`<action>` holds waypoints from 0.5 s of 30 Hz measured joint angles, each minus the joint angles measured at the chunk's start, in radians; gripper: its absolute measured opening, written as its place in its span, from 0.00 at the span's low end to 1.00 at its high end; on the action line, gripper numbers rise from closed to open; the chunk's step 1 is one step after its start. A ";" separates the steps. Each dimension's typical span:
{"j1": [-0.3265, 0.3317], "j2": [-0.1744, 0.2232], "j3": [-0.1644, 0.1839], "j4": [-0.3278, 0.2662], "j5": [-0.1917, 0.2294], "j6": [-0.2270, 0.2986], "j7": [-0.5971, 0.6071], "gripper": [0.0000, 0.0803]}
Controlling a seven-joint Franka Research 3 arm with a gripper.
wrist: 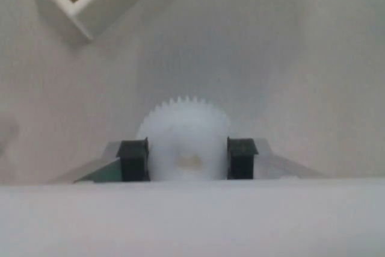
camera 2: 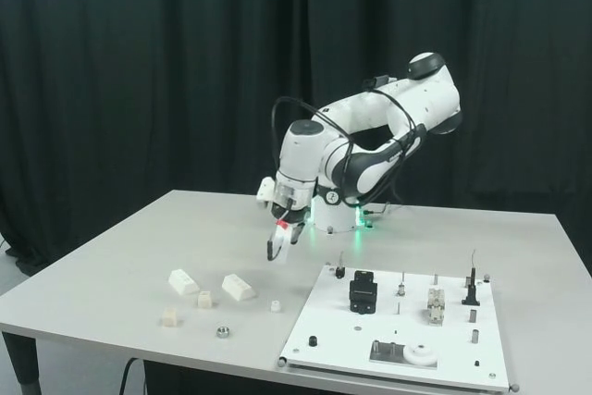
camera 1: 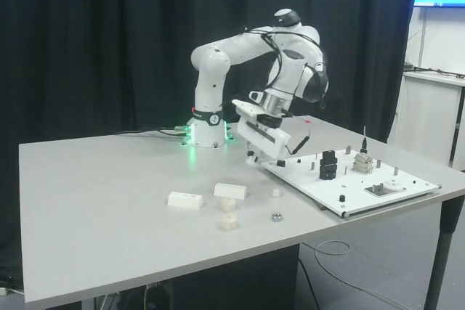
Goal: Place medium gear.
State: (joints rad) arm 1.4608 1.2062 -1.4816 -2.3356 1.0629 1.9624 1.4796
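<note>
White medium gear [wrist: 187, 139] clamped in gripper [wrist: 187, 159] — held above bare grey table [camera 1: 94, 179]; white board [camera 1: 349, 179] edge just beside

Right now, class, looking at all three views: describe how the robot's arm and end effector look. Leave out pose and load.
The arm is white, built of rounded segments, with black cables looped along it. Green light glows at its base. The end effector has two black, blocky fingertips on a white body.
</note>
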 joint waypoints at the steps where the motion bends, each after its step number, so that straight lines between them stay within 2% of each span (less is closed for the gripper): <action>1: 0.001 0.000 0.004 -0.008 0.011 0.010 -0.006 0.34; 10: 0.002 0.000 0.037 -0.048 0.106 0.078 -0.061 0.34; 15: -0.001 0.001 0.053 -0.057 0.145 0.110 -0.079 0.34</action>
State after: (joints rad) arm 1.4594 1.2072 -1.4288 -2.3924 1.2076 2.0728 1.4002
